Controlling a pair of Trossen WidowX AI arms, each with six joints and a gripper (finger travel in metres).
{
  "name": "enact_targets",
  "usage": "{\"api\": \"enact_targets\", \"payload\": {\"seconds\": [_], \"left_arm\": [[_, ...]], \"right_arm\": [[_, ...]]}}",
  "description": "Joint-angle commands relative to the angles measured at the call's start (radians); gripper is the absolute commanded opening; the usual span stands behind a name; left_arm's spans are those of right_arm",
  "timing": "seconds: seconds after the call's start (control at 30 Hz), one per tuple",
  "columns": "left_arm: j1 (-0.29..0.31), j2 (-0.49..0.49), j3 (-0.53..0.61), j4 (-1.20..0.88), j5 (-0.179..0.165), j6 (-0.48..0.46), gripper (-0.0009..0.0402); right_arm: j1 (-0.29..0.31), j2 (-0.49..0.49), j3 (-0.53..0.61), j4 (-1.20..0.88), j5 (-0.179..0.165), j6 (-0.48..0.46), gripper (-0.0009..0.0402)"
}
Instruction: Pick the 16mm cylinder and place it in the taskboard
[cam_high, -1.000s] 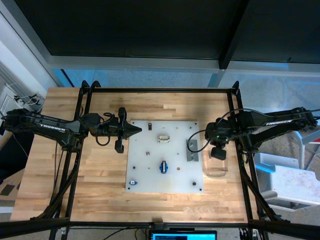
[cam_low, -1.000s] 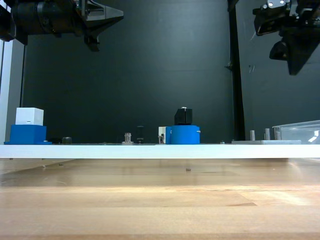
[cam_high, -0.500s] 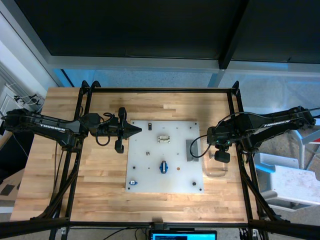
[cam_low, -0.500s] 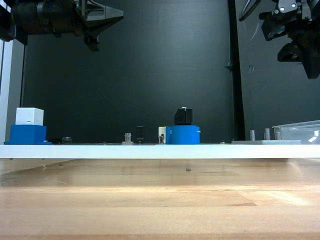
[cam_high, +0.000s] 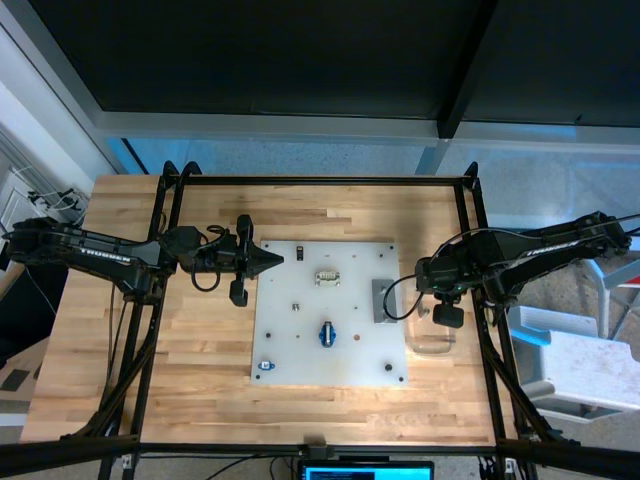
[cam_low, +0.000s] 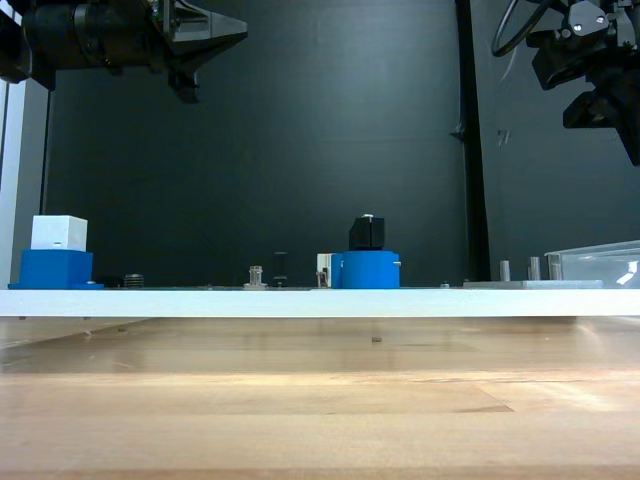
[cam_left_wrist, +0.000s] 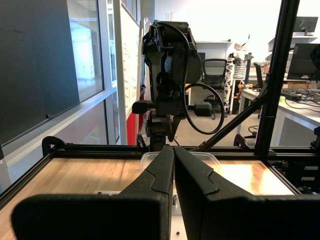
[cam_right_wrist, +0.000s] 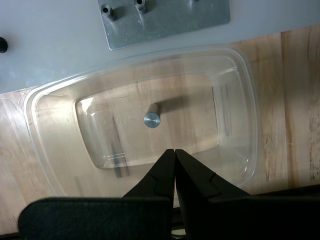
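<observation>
The right gripper (cam_right_wrist: 174, 152) hangs above the clear tray (cam_right_wrist: 248, 107) that sits just off the taskboard's (cam_high: 300, 345) right edge. Its fingers are pressed together with nothing between them, and that is the first hazard. If it descends like this, it would strike the top of the 16mm cylinder (cam_right_wrist: 152, 120) or push it over rather than straddle it, so I judge the jaws must part first. The cylinder stands on end near the middle of the tray floor, just beyond the fingertips rather than under them, so a straight drop would likely miss it. It is small, smooth metal, so an off-centre pinch could squirt it out and set it rolling. The tray looks thin and light, and a finger catching its wall could slide or tip it against the taskboard's edge. Beyond the tray, the grey block (cam_right_wrist: 165, 20) with its short pegs lies on the taskboard's right margin, and a low carry could clip those pegs. A cylinder held tilted would probably jam at its hole, though I cannot tell which hole that is. Farthest off, the left gripper (cam_high: 270, 257) hovers high over the taskboard's left edge, also closed and empty, and clear of the path.
</observation>
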Motion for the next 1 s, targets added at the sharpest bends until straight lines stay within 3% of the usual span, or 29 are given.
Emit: {"api": "enact_targets", "payload": {"seconds": [0.03,0.37,0.8,1.0], "left_arm": [[0.000,0.000,0.000,0.000,0.000,0.000,0.0000],[0.000,0.000,0.000,0.000,0.000,0.000,0.0000],[0.000,0.000,0.000,0.000,0.000,0.000,0.0000],[0.000,0.000,0.000,0.000,0.000,0.000,0.0000]], "right_arm": [[0.002,0.002,0.000,0.003,0.000,0.001,0.0000],[0.006,0.002,-0.001,-0.003,0.000,0.000,0.0013],[0.020,0.017,-0.006,0.019,0.008,0.000,0.0164],[0.026,0.039,-0.006,0.027,0.009,0.001,0.0209]]}}
